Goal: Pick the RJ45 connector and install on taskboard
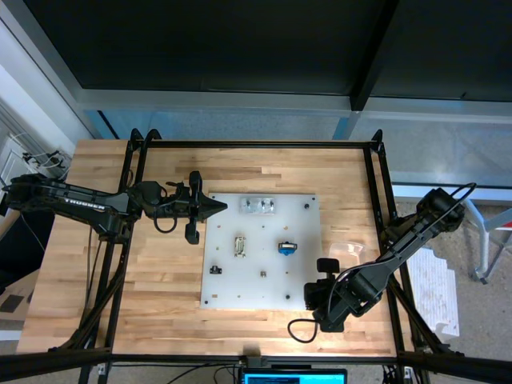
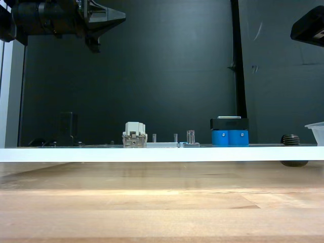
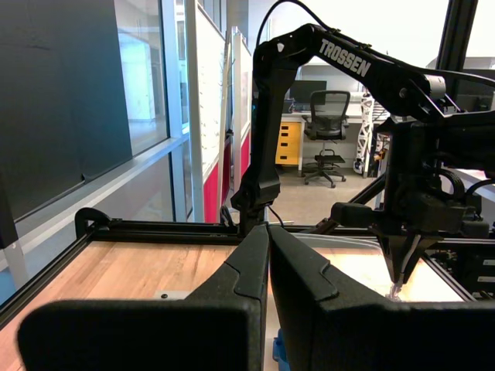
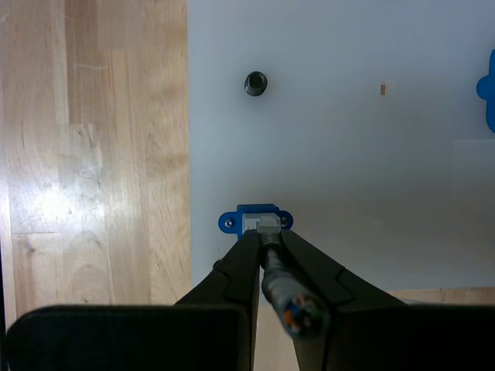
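The RJ45 connector (image 4: 267, 223), a small clear plug with a short cut cable stub (image 4: 288, 300), is held in my right gripper (image 4: 265, 241), which is shut on it. The plug's tip sits in a small blue socket (image 4: 233, 222) near the edge of the white taskboard (image 4: 348, 154). From above, the right gripper (image 1: 314, 294) points down at the near right corner of the taskboard (image 1: 240, 284) and hides the plug. My left gripper (image 1: 211, 208) hovers shut and empty over the board's far left corner, high above it (image 2: 109, 19).
On the board stand a silver block (image 1: 260, 206), a blue component (image 1: 286, 248) and a grey-white connector (image 1: 238, 246). A clear plastic tray (image 1: 346, 250) lies right of the board. A black frame (image 1: 256, 145) rings the wooden table.
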